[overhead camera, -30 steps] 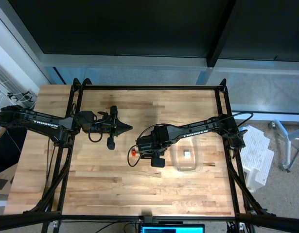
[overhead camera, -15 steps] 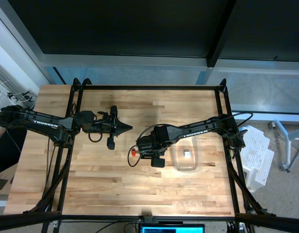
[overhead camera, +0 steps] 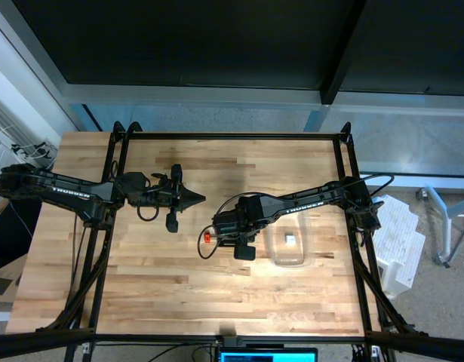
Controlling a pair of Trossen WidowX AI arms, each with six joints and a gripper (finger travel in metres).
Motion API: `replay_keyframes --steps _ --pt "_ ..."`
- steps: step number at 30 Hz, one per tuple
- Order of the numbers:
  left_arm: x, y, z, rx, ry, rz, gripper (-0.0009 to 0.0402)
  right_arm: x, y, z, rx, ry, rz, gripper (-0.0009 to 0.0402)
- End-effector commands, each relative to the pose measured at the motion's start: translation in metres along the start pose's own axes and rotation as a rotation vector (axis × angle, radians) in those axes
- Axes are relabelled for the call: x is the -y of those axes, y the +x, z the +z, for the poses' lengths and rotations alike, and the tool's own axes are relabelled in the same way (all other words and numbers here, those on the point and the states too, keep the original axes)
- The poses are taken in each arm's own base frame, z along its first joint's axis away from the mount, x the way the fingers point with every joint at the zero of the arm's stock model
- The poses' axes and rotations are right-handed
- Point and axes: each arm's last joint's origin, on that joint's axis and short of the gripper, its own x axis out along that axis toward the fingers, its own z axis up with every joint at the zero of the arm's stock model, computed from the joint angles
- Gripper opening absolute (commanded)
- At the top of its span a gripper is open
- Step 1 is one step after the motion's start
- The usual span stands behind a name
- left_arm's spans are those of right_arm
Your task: Pick the USB-C connector and install on taskboard
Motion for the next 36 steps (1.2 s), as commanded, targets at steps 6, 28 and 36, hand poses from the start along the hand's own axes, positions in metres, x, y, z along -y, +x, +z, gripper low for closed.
replay_keyframes --steps 6,28,36 --pt "0.000 0.000 0.000 0.001 0.000 0.000 0.0000 -0.001 0.007 -0.001 -0.009 0.001 -0.001 0.0000" --pt "0.000 0.000 0.000 0.001 0.000 0.000 0.0000 0.000 -0.001 0.001 0.005 -0.009 0.002 0.0087" --pt "0.000 0.000 0.000 0.001 0.000 0.000 0.0000 0.002 -0.021 0.001 0.017 -0.006 0.004 0.0144"
